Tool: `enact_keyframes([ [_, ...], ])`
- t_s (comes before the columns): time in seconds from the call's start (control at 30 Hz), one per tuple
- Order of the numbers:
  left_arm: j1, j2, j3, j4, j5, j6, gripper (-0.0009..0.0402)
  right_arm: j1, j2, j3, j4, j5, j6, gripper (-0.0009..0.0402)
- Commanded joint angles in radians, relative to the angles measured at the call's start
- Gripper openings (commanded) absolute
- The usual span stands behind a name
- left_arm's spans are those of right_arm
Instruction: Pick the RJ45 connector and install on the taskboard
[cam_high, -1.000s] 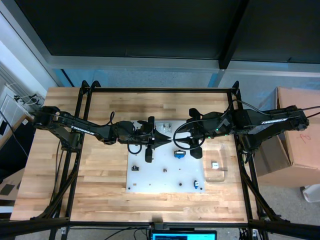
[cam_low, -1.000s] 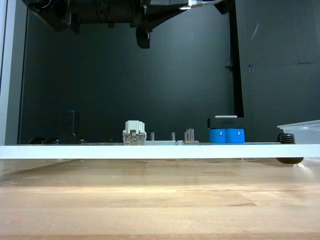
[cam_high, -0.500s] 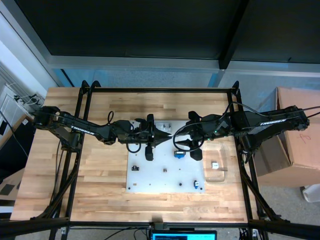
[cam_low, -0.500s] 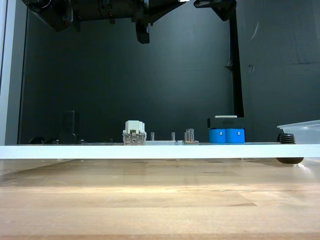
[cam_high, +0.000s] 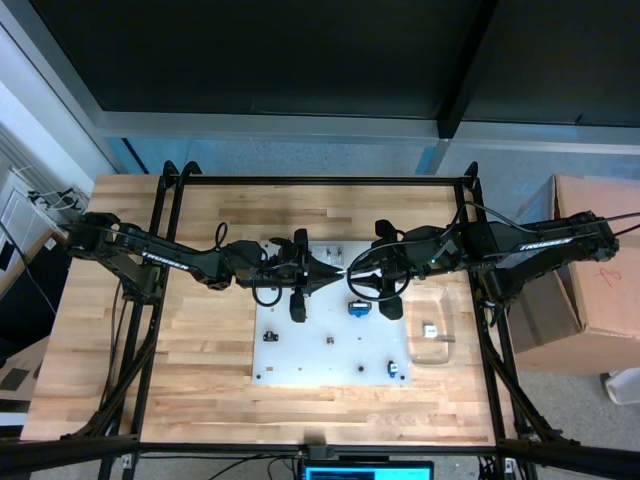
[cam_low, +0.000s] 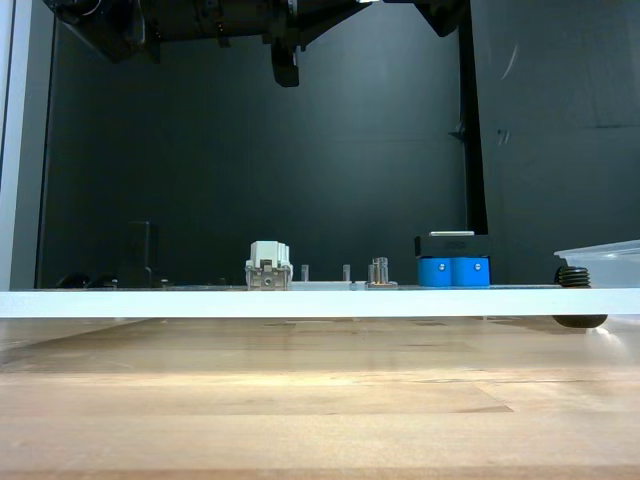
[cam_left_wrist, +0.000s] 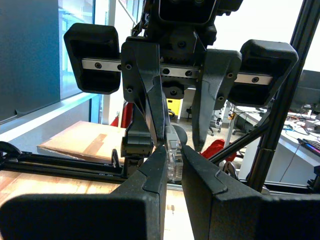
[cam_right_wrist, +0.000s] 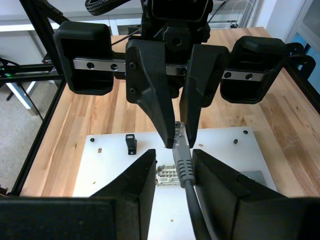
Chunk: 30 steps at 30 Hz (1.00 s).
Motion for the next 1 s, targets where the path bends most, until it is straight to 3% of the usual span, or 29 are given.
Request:
enact_keyframes([
  [0.03,0.0,0.0,0.0,0.001,0.0,0.0,0.0,0.0,0.001,0.0,-0.002,0.001,0.0,0.0069],
  [0.3,-0.001,0.0,0.0,0.003,-0.001,0.0,0.0,0.0,0.001,0.0,-0.017,0.012,0.0,-0.0003],
  [0.43,-0.002,0.0,0.0,0.0,-0.001,0.0,0.0005,0.0,0.001,0.0,-0.016,0.012,0.0,0.0004],
  [0.8,-0.002,-0.018,0.0,-0.086,-0.001,-0.001,0.0132,0.0,-0.019,0.0,-0.072,0.011,0.001,0.0001],
  [1.0,-0.002,-0.07,-0.001,-0.197,-0.001,-0.011,0.016,0.003,-0.043,0.003,-0.183,0.01,0.029,0.0],
])
